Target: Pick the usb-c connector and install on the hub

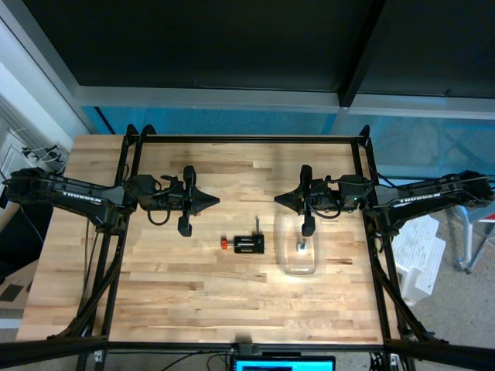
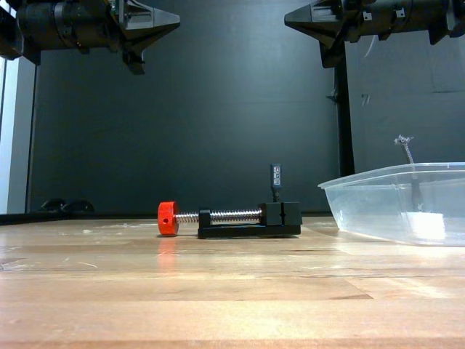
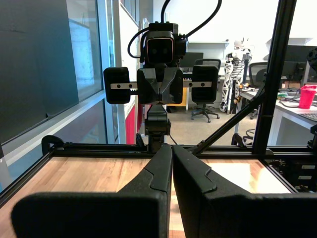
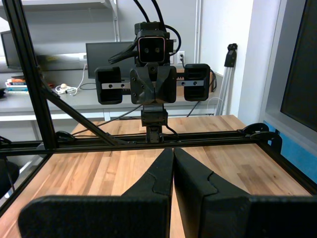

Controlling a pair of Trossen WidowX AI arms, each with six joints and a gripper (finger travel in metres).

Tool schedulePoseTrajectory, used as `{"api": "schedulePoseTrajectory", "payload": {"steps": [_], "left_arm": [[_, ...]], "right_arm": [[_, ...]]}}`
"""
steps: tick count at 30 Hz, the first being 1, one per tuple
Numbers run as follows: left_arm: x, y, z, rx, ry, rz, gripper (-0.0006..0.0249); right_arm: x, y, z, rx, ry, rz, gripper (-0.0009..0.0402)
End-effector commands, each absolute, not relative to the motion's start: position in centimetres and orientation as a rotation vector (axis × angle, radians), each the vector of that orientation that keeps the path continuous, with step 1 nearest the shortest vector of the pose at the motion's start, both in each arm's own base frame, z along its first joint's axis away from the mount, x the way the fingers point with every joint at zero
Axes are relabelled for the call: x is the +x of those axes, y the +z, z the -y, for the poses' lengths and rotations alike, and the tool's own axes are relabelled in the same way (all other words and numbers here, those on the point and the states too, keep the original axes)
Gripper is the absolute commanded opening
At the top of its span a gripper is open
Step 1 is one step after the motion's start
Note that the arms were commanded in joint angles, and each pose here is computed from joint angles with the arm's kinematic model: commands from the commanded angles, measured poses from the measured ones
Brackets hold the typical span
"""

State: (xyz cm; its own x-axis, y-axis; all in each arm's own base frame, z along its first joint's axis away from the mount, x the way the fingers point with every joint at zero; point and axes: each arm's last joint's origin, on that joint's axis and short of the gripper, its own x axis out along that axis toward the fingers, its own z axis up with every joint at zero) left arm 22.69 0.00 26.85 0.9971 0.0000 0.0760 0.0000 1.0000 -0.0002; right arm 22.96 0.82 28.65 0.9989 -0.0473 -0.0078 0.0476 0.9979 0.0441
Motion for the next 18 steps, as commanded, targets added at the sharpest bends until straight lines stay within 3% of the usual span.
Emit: {"api": "schedulePoseTrajectory", "payload": {"steps": [1,18], "left_arm": [[22.69,26.85,0.0,0.0,0.0,0.076,0.0],[22.69,26.85,0.0,0.0,0.0,0.076,0.0]], "right_arm": [[22.97,28.73,-0.84,0.045,-0.045,-0.003,0.0],[22.93,28.74,-1.04,0.078,-0.001,-0.067,0.0]]}}
